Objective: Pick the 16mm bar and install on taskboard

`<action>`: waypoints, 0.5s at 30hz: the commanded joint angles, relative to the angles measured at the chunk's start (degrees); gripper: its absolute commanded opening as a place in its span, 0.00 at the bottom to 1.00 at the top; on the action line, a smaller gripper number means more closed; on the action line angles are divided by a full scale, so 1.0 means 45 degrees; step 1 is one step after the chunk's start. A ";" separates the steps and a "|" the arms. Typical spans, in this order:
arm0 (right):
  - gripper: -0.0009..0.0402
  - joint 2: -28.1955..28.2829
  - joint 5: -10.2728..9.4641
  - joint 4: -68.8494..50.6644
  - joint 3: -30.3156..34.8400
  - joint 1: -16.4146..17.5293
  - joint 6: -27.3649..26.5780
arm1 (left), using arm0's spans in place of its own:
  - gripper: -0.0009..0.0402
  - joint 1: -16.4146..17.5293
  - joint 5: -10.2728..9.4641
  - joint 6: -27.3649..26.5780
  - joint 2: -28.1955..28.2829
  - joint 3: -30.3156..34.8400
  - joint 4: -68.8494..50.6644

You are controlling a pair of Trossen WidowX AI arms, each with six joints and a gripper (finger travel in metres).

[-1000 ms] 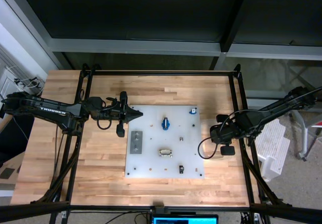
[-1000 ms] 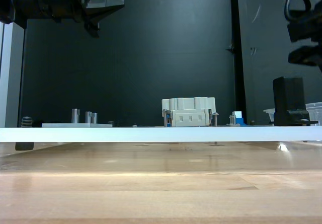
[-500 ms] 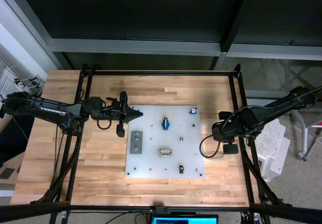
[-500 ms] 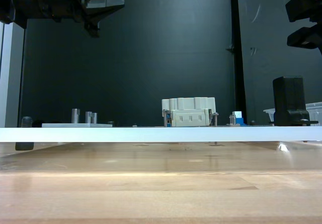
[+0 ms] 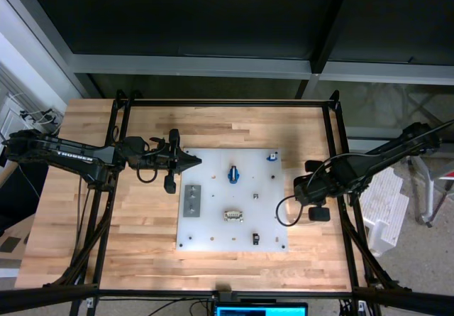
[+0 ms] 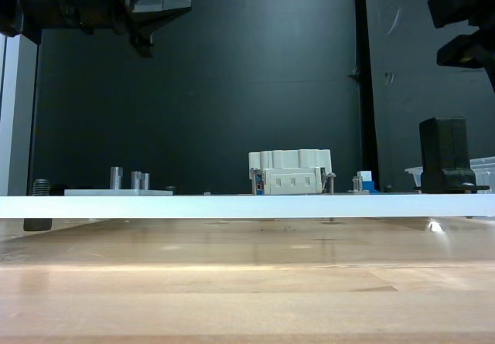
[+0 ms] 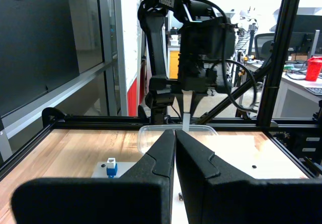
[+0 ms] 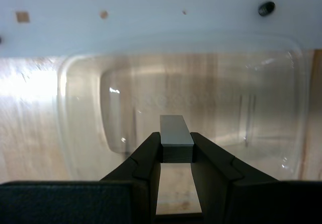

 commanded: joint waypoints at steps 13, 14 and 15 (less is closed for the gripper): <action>0.05 0.3186 0.0136 0.0899 0.2293 0.1379 0.1535 | 0.02 0.0005 0.0005 0.0005 0.0005 0.0005 0.0000; 0.05 0.3361 0.0136 0.1030 0.2419 0.1520 0.1559 | 0.02 0.0000 0.0005 0.0005 0.0005 0.0005 0.0000; 0.05 0.3531 0.0136 0.1137 0.2521 0.1661 0.1700 | 0.02 0.0000 0.0005 0.0005 0.0005 0.0005 0.0000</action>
